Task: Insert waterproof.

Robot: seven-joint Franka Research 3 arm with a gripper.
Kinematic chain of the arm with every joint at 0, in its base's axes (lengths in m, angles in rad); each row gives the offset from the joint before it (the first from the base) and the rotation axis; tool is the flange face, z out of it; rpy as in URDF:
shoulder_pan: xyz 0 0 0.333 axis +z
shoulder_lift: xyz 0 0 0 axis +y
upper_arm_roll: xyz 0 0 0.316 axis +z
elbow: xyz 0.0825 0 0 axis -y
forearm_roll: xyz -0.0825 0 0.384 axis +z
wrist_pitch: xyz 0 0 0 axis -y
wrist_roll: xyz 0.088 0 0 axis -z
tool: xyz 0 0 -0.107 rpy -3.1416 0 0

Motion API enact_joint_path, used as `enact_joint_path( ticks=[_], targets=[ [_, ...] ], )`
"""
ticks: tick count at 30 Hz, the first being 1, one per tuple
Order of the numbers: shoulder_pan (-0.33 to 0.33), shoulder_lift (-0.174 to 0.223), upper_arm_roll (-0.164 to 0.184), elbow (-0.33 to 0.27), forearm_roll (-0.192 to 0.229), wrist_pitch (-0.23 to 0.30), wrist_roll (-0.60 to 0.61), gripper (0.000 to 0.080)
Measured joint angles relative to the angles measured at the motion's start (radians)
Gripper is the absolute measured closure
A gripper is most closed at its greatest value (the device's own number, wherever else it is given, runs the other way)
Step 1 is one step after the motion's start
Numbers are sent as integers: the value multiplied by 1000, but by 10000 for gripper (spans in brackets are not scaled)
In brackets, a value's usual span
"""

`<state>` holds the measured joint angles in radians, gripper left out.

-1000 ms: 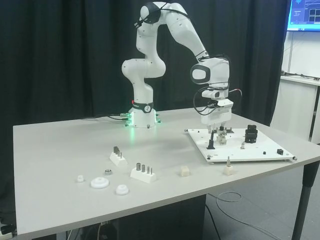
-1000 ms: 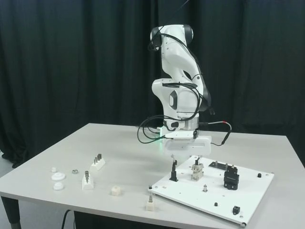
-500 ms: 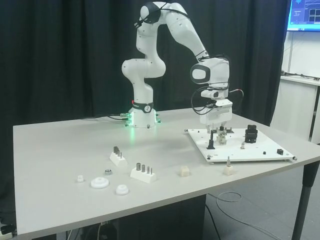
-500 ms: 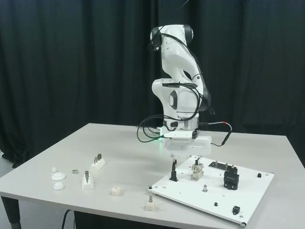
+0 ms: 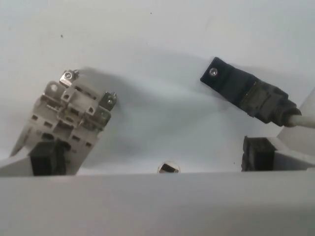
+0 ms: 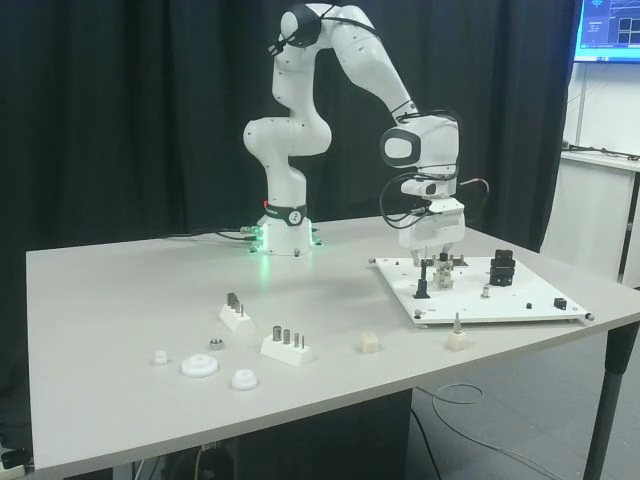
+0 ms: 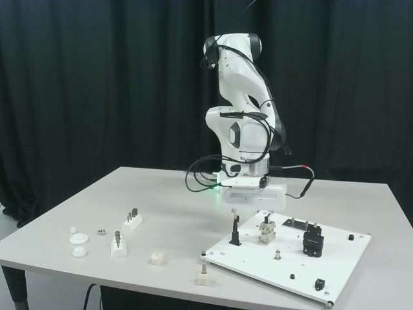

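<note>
The gripper (image 7: 252, 213) hovers open and empty just above the white board (image 7: 335, 271). Directly beneath its fingers (image 5: 258, 153) stands the small white waterproof connector (image 5: 69, 115). It looks light and rigid; grasp its flat sides, avoiding the thin metal tabs.

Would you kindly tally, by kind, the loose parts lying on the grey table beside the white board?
White blocks holding upright metal pins: 3
Round white plastic pieces: 3
Plain white cube: 1
Small grey metal nut: 1
Total: 8
</note>
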<state>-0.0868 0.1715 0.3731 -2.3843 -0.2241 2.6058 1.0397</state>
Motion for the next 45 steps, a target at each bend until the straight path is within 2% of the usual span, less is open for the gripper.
enact_joint_path(
  ticks=[45],
  targets=[
    [0, -1, 1, 0, 0, -4, 31, 3]
  ],
)
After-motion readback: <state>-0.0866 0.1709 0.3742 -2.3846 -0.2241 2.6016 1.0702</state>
